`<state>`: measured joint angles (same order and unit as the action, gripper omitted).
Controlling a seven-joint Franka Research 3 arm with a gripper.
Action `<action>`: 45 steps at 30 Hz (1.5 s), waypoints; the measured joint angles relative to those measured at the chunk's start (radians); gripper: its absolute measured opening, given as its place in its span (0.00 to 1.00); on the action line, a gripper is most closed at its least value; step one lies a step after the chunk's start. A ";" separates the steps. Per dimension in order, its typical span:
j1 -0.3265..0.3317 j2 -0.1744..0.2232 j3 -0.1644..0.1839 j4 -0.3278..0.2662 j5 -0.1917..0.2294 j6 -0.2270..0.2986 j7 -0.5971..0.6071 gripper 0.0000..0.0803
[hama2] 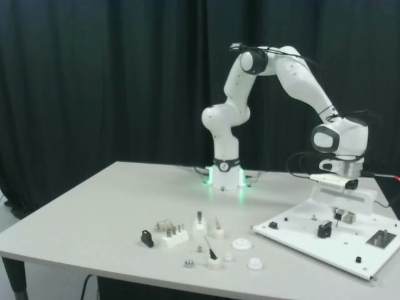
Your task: Insert square peg 1.
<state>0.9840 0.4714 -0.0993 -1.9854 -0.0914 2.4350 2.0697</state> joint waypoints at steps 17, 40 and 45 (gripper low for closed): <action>0.022 0.002 -0.018 0.000 0.000 0.000 -0.031 0.04; 0.022 0.002 -0.023 0.001 0.001 -0.002 -0.100 0.04; 0.022 0.002 -0.026 0.002 0.008 -0.002 -0.096 0.04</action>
